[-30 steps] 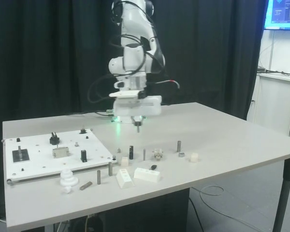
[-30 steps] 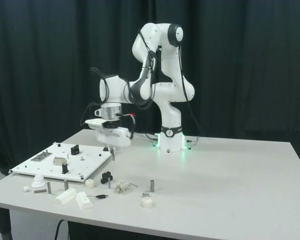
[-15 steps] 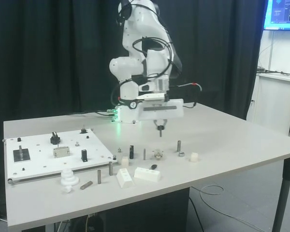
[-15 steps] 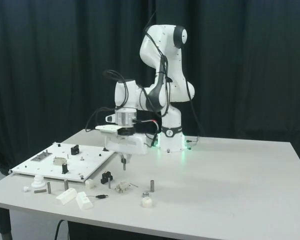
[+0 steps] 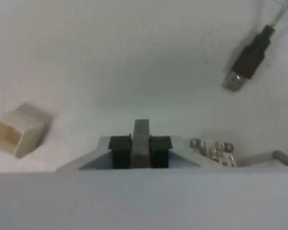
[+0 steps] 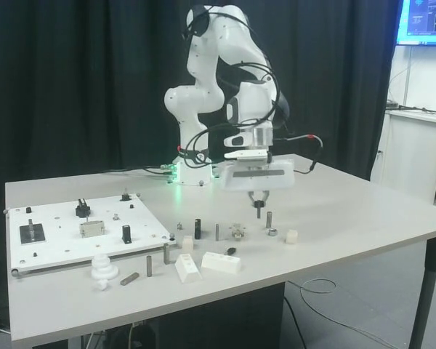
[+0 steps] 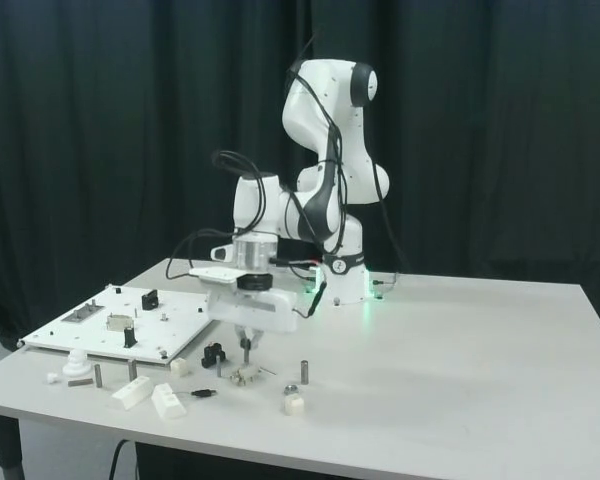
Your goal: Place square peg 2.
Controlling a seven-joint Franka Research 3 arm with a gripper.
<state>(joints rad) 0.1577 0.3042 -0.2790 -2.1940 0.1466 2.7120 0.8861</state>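
Black curtains hang behind the grey table (image 6: 334, 211), and the white arm (image 6: 218, 65) rises from its base at the back edge, a green light glowing at the foot. Taking the white board (image 6: 83, 233) as the landmark and going from left to right in the first room view: the board lies flat at the left end of the table, with small black and grey fittings standing on it. Just off its front edge stands a white ridged part (image 6: 102, 270) with a short grey pin (image 6: 129, 278) lying beside it. Further right of the board are two upright grey pegs (image 6: 166, 254), two white blocks (image 6: 207, 265) side by side, a black upright piece (image 6: 197, 229), and a small metal connector (image 6: 237, 231). Beyond these, well right of the board, an upright grey peg (image 6: 269, 219) stands next to a small white cube (image 6: 291, 236).

The gripper (image 6: 258, 205) hangs above the table, far right of the board and just beside that standing peg, above the loose parts. In the wrist view the gripper (image 5: 140, 149) has its black fingers (image 5: 120, 151) drawn narrow, clamped on the square peg (image 5: 141, 141), a grey bar held upright between them and clear of the table. Below it lie a white hollow cube (image 5: 18, 132), the metal connector (image 5: 213, 149) and a black USB plug (image 5: 247, 60).
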